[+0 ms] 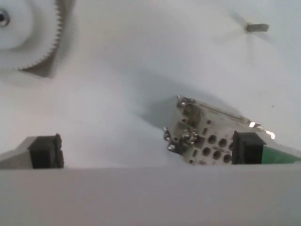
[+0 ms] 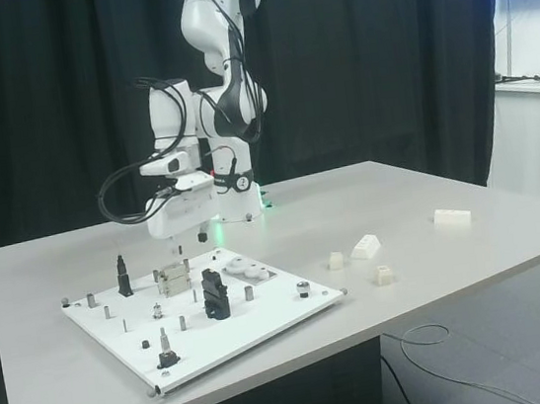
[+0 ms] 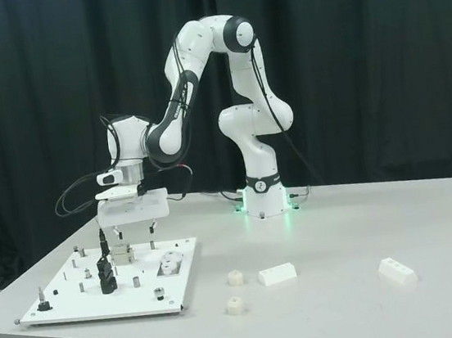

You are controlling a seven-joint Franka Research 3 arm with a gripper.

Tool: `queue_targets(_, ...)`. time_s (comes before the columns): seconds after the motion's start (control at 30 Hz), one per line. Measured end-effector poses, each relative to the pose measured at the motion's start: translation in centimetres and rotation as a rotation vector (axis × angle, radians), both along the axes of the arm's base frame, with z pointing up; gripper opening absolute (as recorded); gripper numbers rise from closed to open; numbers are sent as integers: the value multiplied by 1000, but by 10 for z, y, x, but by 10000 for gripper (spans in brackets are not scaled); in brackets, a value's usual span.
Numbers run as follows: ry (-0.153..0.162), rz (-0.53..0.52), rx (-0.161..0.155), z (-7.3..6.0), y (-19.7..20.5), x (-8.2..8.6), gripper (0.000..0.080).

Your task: Remove bolt 4.

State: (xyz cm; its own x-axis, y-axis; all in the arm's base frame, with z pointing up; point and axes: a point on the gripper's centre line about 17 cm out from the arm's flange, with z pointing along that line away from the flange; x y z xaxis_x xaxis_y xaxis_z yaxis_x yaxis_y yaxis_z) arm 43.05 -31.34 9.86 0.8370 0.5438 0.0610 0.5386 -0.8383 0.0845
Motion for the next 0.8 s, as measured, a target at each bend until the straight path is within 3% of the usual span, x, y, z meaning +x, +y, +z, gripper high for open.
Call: queue_targets(0.8, -41, 12, -46, 24, -21, 30, 800)
